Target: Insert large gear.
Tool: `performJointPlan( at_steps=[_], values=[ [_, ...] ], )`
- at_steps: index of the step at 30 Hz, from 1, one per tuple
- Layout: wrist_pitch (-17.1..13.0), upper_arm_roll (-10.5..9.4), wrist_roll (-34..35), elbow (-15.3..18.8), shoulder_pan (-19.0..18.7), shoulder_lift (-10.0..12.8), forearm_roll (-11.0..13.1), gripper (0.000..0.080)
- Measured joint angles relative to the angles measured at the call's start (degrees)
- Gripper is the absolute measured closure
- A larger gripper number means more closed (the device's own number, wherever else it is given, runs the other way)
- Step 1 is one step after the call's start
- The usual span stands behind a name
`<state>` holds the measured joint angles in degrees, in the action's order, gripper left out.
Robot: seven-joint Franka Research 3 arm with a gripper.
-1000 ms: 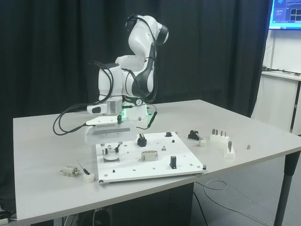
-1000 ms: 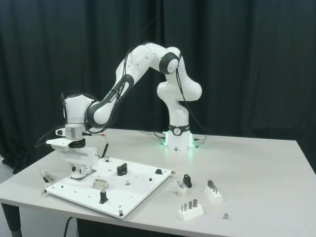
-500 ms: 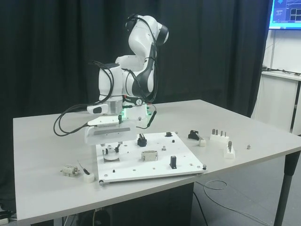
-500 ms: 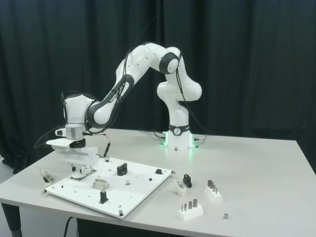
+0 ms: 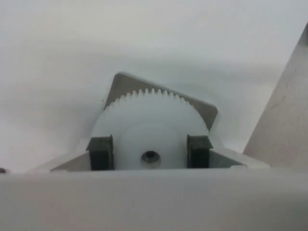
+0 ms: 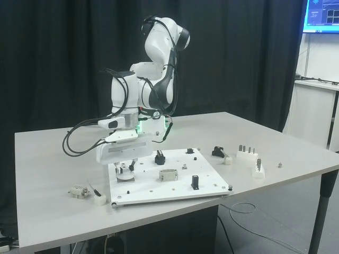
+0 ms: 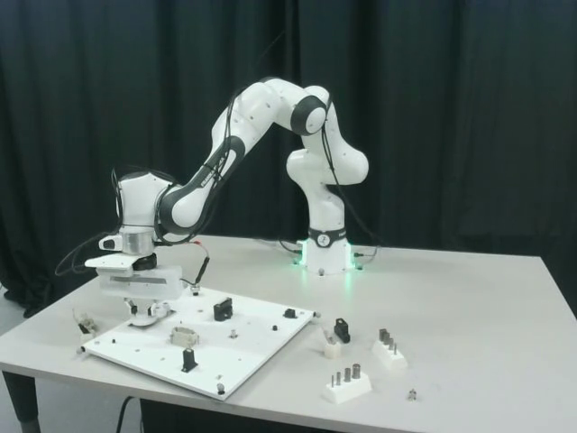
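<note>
In the wrist view the large white gear (image 5: 154, 113) lies toothed and flat over a grey metal plate (image 5: 202, 108). My gripper (image 5: 150, 153) is shut on the gear's raised hub, with one black pad (image 5: 101, 153) touching each side of it. In the room views the gripper (image 6: 127, 167) reaches down at the near left corner of the white assembly board (image 6: 175, 193), the hand slightly tilted. From the second room view the gripper (image 7: 142, 308) hides the gear, low over the board (image 7: 252, 361).
Black fixtures (image 6: 194, 181) and a grey socket (image 6: 168, 173) stand on the board. Right of the board sit white peg holders (image 6: 248, 153) and a black part (image 6: 217, 152). A small connector (image 6: 77, 191) and a white block (image 6: 99, 199) lie left of the board.
The hand has turned and tilted at the wrist and risen slightly over the board's corner. The cable loop beside it has shifted. The arm otherwise stays in place.
</note>
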<state>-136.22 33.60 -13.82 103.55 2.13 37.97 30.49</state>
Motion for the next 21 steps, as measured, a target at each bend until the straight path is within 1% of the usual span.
performJointPlan(
  at_steps=[3,14,21],
  values=[
    [0.00,0.03,1.68,0.00,0.01,0.00,0.09,0.0476],
    [-0.13,0.04,17.89,0.04,0.15,0.02,0.42,0.0476],
    [-0.22,0.04,25.95,0.10,0.17,0.02,0.52,0.0476]
  ],
)
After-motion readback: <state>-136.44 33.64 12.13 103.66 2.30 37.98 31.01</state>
